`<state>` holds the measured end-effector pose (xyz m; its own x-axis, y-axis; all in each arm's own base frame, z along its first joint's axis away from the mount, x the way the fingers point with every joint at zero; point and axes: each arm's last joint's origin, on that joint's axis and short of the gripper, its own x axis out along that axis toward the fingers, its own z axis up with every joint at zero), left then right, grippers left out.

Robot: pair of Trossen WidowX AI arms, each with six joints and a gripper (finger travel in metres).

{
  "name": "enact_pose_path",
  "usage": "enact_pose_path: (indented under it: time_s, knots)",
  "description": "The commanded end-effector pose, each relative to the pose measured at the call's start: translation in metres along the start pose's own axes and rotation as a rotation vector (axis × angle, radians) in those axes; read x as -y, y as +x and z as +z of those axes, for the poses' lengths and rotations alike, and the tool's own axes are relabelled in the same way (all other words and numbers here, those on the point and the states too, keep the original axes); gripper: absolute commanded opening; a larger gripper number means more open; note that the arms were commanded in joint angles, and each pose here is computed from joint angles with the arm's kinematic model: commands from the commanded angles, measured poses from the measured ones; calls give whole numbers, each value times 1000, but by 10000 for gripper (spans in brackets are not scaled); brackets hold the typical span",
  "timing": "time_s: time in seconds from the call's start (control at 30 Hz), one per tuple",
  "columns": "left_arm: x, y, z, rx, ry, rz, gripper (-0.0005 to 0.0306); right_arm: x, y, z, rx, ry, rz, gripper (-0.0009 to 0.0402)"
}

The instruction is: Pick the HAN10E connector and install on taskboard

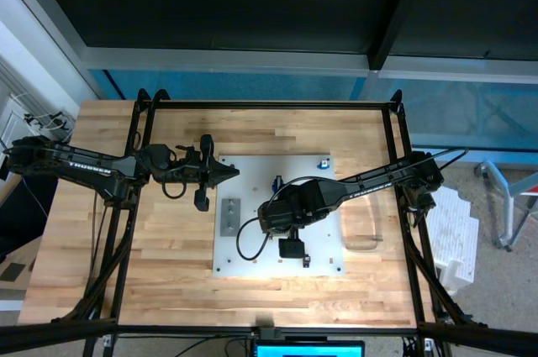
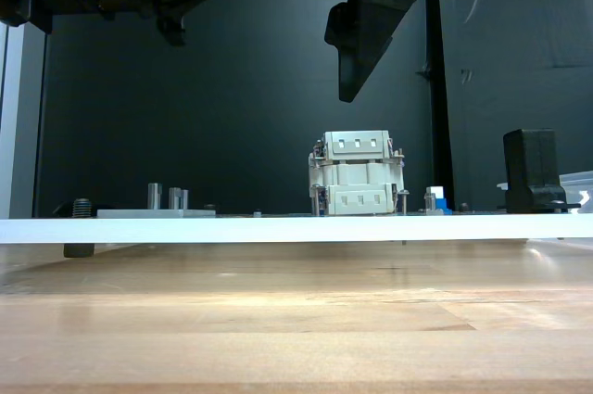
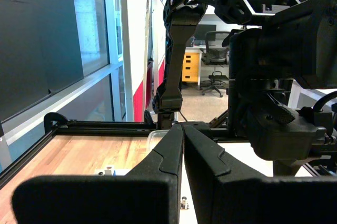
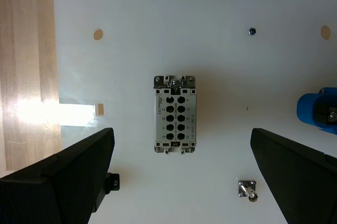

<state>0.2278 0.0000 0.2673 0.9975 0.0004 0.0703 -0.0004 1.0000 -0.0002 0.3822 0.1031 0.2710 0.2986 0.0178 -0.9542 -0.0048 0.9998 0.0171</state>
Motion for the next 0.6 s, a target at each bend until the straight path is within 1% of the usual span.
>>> enact_pose_path:
  time_s: [0.03, 0.13, 0.2, 0.33, 0.47, 0.6]
  knots:
    - [0, 0, 0, 0, 0, 0, 1, 0, -1, 0, 2, -1, 2, 363]
    - [0, 0, 0, 0, 0, 0, 1, 2, -7, -2, 16, 2, 6, 354]
    - [0, 0, 0, 0, 0, 0, 1, 7, -14, -4, 46, 14, 8, 344]
    - [0, 0, 0, 0, 0, 0, 1, 19, -27, -11, 142, 36, 24, 321]
    - [0, 0, 0, 0, 0, 0, 1, 38, -38, -27, 202, 49, 19, 301]
    - [0, 0, 0, 0, 0, 0, 1, 60, -50, -44, 272, 73, 6, 284]
